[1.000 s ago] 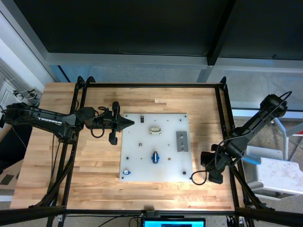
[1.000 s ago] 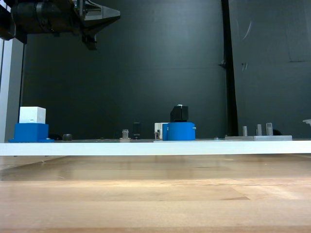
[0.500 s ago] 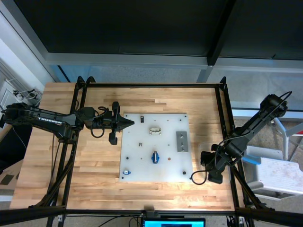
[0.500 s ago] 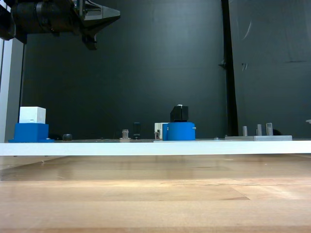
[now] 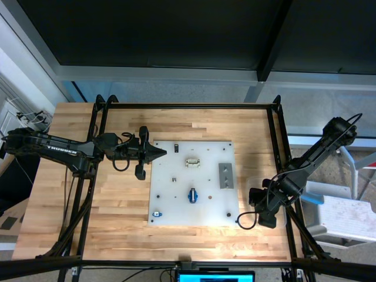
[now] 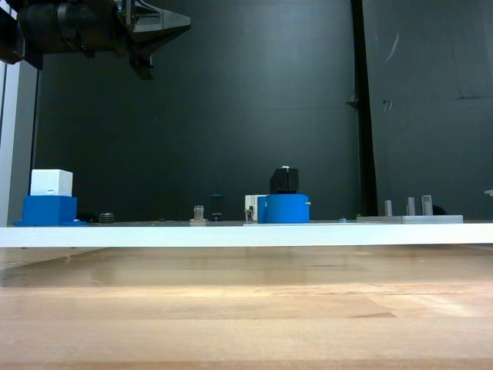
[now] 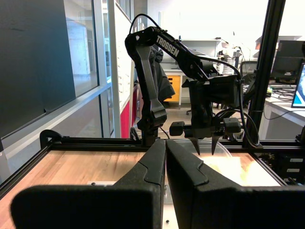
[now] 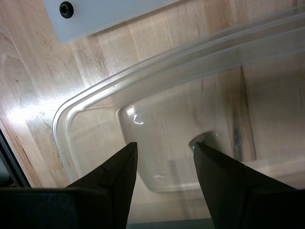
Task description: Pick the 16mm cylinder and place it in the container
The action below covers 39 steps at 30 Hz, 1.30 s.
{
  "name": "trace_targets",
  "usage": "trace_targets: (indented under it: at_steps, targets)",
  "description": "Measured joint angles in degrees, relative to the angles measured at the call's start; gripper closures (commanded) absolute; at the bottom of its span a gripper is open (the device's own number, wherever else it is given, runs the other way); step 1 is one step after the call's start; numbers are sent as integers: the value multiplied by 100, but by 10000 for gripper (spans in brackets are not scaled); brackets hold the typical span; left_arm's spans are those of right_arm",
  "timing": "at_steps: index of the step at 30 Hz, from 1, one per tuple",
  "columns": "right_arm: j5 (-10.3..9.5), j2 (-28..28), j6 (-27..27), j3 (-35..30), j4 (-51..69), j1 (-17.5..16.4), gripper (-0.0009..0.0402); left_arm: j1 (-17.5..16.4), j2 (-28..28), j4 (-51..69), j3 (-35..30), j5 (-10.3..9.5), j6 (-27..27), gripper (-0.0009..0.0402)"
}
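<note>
Clear container (image 8: 190, 59), flat on wooden table (image 8: 28, 71)

The left gripper (image 6: 183, 25) hangs high above the white board (image 6: 246, 235), its fingers closed to a point. On the board stand a white cube (image 6: 51, 183) on a blue base (image 6: 50, 210), a blue round part (image 6: 286, 209) with a black top, and three small pegs (image 6: 410, 206) on a grey block (image 6: 408, 220).

You had a white board (image 5: 176, 200) on a light-brown wooden table (image 5: 117, 229), a blue-and-black part (image 5: 192, 195), a grey block (image 5: 226, 175), a clear tray (image 8: 95, 102); the left gripper (image 5: 160, 152) and the right gripper (image 8: 164, 148) were black.
</note>
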State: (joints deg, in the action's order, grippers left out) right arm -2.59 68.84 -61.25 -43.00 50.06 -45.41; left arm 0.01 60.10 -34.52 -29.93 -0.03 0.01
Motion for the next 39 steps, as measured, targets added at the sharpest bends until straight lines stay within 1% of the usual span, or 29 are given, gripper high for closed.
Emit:
trace_targets:
  at_steps: [9,39]
  targets:
    - [0,0,0,0,-2,2,241,0,0,0,-2,2,0,393]
    - [-2,0,2,0,-26,2,240,0,0,0,-2,2,2,393]
